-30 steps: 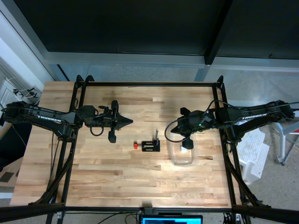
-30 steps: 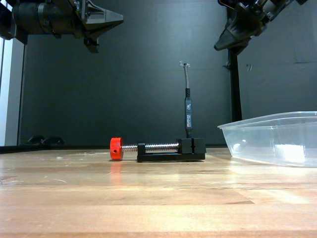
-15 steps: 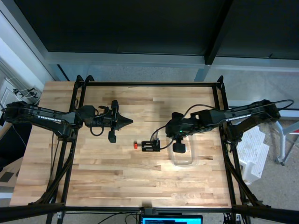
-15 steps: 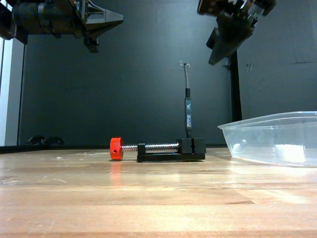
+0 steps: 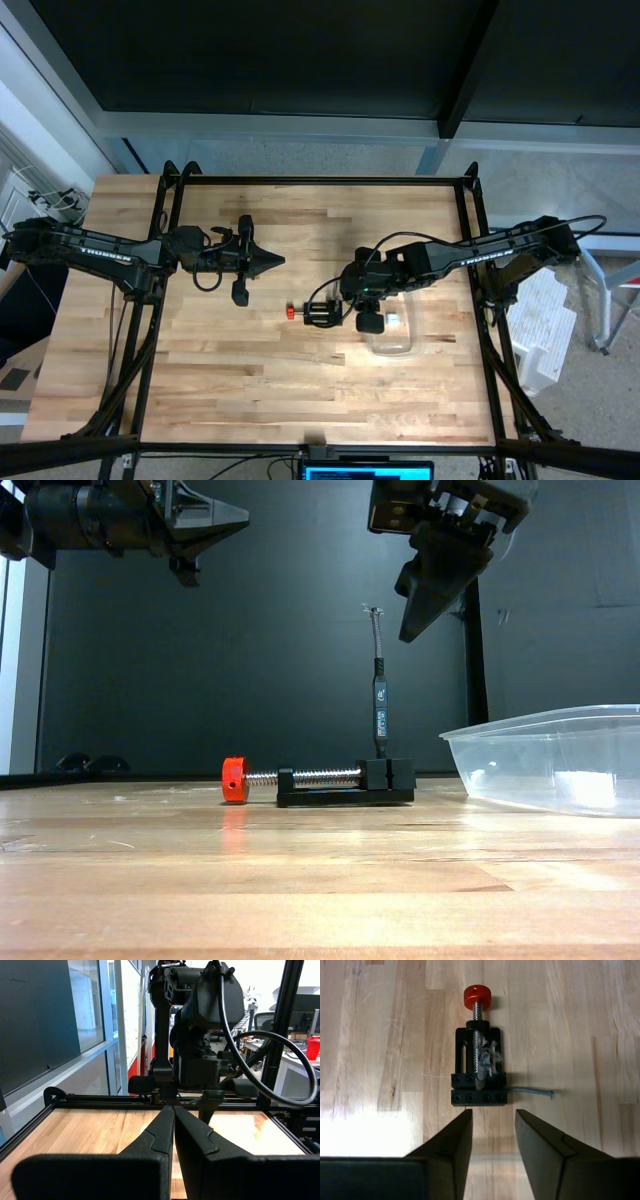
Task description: Remove the USB-C connector from taskboard and place in the container
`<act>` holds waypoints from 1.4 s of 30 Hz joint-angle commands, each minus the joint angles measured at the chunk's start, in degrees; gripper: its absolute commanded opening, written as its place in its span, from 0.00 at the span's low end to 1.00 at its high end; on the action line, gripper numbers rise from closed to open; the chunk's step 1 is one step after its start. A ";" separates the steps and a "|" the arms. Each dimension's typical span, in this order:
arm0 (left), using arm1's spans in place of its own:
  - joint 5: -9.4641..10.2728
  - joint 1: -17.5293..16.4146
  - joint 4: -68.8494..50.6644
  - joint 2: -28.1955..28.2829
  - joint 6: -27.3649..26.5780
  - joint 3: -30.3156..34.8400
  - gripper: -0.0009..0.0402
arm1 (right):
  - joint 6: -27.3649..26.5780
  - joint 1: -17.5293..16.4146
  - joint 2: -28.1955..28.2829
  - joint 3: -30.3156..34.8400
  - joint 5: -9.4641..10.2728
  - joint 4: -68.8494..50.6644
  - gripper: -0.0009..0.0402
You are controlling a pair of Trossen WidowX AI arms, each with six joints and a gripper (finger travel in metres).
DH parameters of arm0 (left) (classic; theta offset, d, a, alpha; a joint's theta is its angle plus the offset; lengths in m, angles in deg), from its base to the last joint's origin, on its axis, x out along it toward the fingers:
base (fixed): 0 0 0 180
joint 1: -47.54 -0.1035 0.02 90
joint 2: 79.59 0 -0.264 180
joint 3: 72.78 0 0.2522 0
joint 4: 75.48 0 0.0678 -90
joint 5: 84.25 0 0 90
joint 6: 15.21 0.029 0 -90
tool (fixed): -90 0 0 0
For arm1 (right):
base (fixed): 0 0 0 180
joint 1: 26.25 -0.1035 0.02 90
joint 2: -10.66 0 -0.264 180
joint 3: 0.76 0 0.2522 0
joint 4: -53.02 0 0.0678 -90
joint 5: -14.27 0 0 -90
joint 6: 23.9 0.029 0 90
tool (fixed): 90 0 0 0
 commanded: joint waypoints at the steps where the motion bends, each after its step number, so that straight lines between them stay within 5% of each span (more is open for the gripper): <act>1: 0.00 0.00 0.02 0.00 0.00 0.02 0.02 | -0.09 -0.04 2.40 1.57 0.00 -0.81 0.37; 22: 0.00 0.00 0.04 -0.02 0.00 0.02 0.02 | -0.72 -0.13 12.57 7.28 -0.07 -1.70 0.37; 42: 0.00 0.00 0.04 -0.02 0.00 0.02 0.02 | -1.64 -0.13 12.55 7.26 -0.20 -1.36 0.16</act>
